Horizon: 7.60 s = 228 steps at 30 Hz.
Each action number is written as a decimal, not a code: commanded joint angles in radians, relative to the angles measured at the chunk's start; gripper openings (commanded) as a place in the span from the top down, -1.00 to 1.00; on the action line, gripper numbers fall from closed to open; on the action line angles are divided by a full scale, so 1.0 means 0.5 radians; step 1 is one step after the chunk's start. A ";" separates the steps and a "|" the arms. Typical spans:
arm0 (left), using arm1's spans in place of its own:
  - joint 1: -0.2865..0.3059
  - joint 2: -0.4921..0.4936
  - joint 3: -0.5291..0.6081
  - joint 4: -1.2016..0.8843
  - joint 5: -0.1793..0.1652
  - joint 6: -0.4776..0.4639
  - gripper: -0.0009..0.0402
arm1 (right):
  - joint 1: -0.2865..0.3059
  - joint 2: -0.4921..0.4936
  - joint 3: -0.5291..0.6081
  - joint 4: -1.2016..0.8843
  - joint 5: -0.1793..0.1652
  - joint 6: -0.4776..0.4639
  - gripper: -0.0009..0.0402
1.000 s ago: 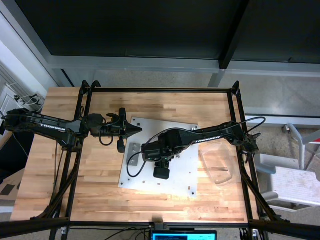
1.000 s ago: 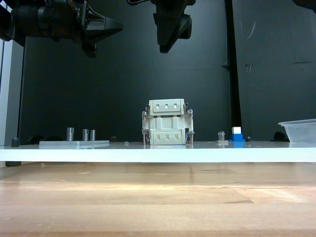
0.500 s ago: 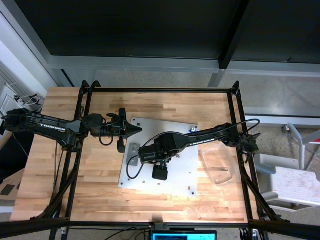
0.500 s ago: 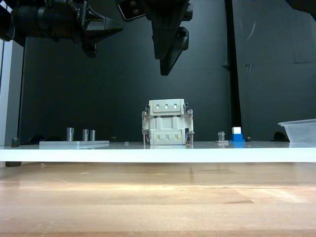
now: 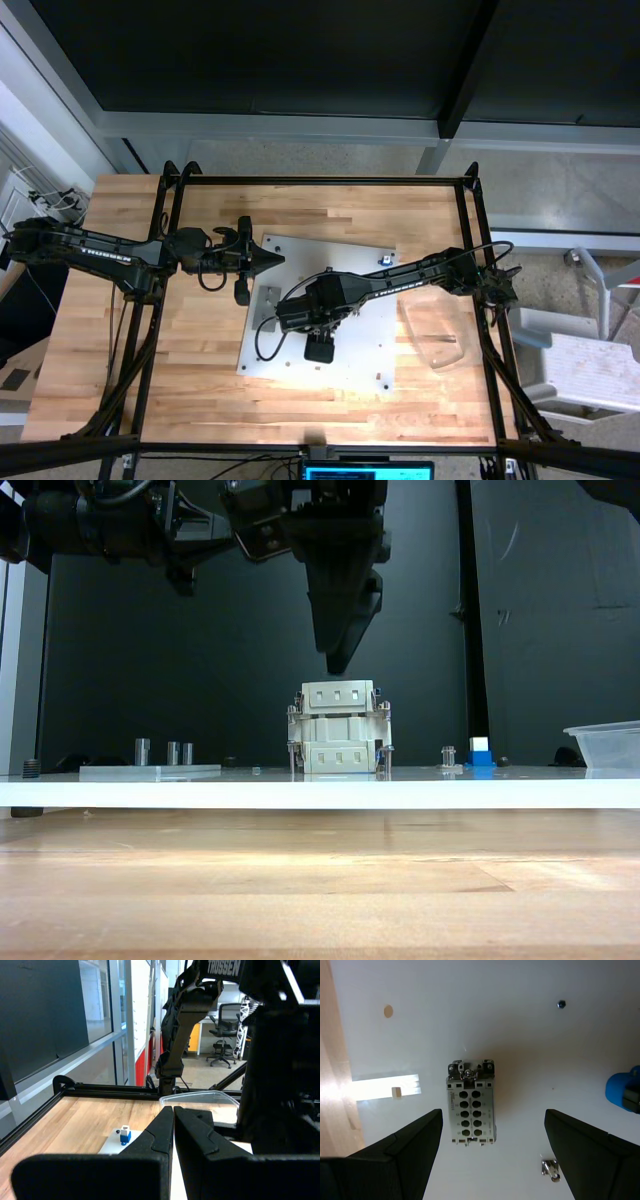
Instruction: Remove the HAN10-E connector and place it in the container
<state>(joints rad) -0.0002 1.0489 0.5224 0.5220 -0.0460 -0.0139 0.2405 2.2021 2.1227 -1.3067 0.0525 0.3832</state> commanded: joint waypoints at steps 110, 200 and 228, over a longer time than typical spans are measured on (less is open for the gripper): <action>0.001 0.000 0.001 -0.002 0.000 0.000 0.96 | 0.044 -0.861 -1.209 0.510 -0.031 0.013 0.90; 0.000 0.000 0.001 -0.002 0.001 0.000 0.96 | 0.585 -2.045 -2.977 0.876 0.104 0.950 0.89; 0.001 0.000 0.001 -0.002 0.001 0.000 0.96 | 0.594 -2.045 -2.955 0.919 0.156 0.945 -0.29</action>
<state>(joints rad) -0.0002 1.0485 0.5224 0.5209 -0.0460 -0.0143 0.5369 1.1793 0.6415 -0.8448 0.1329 0.8570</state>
